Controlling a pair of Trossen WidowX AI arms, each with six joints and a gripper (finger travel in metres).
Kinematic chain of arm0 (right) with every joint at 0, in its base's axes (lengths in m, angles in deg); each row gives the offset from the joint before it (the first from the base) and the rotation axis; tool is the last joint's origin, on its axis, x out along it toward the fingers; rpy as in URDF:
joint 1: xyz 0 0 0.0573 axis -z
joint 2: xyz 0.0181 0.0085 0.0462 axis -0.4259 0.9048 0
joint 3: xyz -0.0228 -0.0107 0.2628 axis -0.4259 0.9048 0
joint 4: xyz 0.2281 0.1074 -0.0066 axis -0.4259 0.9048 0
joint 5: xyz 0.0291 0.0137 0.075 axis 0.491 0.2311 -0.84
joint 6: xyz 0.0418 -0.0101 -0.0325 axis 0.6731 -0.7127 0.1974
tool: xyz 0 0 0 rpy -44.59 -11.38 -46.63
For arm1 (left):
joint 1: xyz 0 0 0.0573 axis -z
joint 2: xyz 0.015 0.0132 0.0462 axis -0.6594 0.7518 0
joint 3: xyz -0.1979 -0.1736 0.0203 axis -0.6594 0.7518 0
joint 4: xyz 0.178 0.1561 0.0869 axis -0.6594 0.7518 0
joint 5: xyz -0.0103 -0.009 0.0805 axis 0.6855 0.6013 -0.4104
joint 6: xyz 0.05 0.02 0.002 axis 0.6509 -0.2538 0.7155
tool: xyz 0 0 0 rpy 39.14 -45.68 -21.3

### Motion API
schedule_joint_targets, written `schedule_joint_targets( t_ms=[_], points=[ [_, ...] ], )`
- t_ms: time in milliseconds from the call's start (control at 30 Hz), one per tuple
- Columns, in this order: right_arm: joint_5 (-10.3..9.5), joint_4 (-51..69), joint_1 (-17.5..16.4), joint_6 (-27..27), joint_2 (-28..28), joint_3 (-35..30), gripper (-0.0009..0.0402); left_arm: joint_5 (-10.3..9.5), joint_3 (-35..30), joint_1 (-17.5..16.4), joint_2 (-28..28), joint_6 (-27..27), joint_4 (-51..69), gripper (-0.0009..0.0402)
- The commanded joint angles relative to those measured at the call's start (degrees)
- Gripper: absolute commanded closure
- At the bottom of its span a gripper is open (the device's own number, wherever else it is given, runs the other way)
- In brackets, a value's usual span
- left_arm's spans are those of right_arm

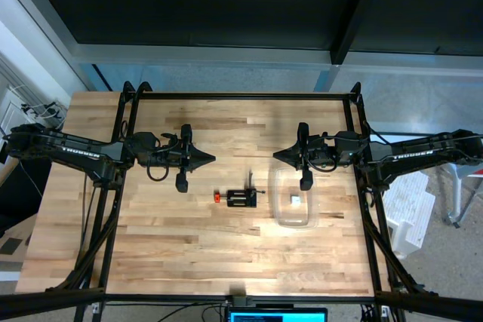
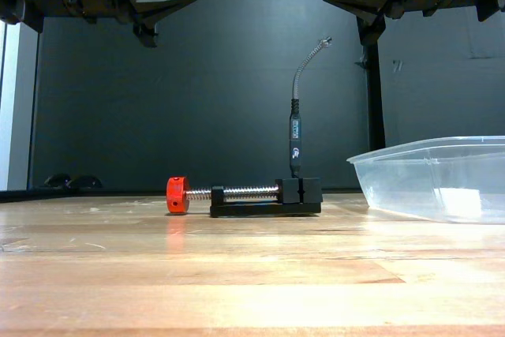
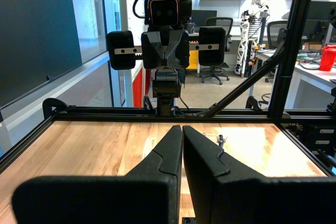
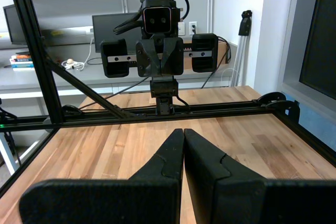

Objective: Pick the USB-C connector and install on taskboard

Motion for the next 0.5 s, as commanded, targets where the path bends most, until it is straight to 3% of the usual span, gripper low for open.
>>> schedule_joint_targets(
  t_ms=[33, 500],
  points=[
    [0.0, 0.3, 0.0, 0.0, 0.0, 0.0, 0.0393, 0.02, 0.0, 0.0, 0.0, 0.0, 0.0, 0.0393],
    [0.0, 1.1, 0.0, 0.0, 0.0, 0.0, 0.0393, 0.02, 0.0, 0.0, 0.0, 0.0, 0.0, 0.0393]
  ],
)
